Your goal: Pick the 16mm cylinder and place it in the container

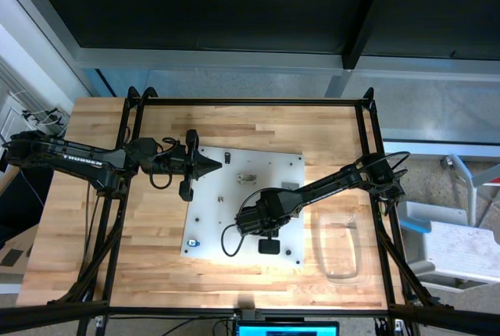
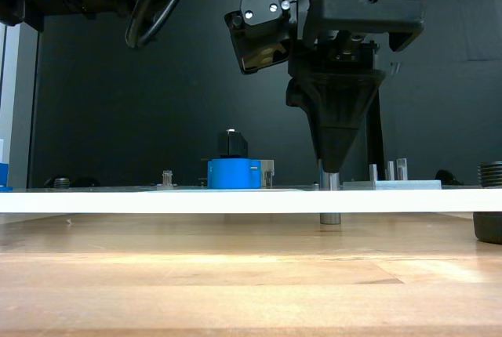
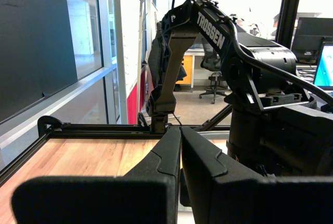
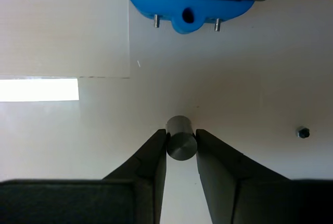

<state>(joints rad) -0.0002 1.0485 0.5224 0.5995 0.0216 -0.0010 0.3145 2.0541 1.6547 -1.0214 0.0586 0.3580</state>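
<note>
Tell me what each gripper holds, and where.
Right gripper, over the white board, pinches the 16mm cylinder by its sides near its top end. Left gripper, shut above the board's left edge, holds nothing.

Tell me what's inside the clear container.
Nothing; wood shows through the uncovered container. The right end effector grips the 16mm cylinder on the white board; the left end effector hovers at its far-left corner.

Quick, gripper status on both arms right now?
Left gripper: closed, holding nothing, over the white board's left edge.
Right gripper: closed on the 16mm cylinder, down at the white board.
</note>
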